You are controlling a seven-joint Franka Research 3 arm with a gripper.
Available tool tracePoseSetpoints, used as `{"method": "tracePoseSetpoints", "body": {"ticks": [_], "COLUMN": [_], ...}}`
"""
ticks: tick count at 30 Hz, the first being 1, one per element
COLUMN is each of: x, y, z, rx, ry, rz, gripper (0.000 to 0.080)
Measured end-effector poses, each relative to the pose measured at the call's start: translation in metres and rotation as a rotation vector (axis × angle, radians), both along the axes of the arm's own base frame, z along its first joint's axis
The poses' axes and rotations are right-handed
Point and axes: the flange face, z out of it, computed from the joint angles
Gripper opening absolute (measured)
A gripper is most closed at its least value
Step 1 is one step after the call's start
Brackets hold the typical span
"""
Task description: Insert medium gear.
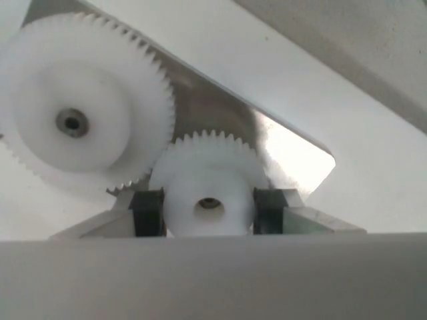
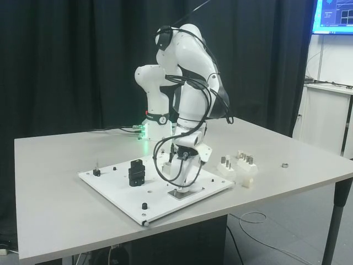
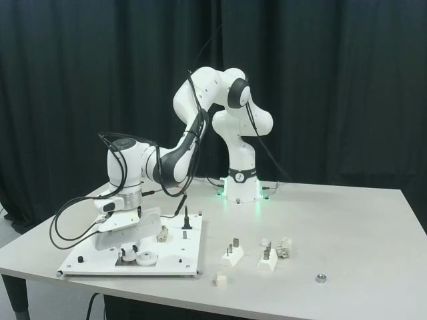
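Observation:
In the wrist view my gripper is shut on the hub of the white medium gear, one black pad on each side. Its teeth sit close against the large white gear, which lies flat on the grey metal base plate. A dark spot shows in the medium gear's bore; whether a shaft fills it I cannot tell. From the second room view the gripper is low over the white board, beside the large gear. The first room view shows the gripper just above the base plate.
On the white board stand a black fixture and small black pegs. To the right of the board are white blocks with metal pegs, a small white cube and a metal ring.

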Motion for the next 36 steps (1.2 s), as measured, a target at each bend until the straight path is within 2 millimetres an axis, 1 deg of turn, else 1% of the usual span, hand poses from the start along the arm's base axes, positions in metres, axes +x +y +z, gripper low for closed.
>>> {"method": "tracePoseSetpoints", "body": {"ticks": [5, 25, 31, 36], "x": [0.0001, 0.0001, 0.0002, 0.0002], "y": [-0.0001, -0.0001, 0.0000, 0.0001], "z": [-0.0002, -0.0008, -0.0013, -0.0014], "rx": [0.004, 0.010, 0.015, 0.016], "ry": [0.006, 0.014, 0.022, 0.024], "rz": [0.067, 0.170, 0.269, 0.283], "gripper": [0.0282, 0.0282, 0.0282, 0.0282]}}
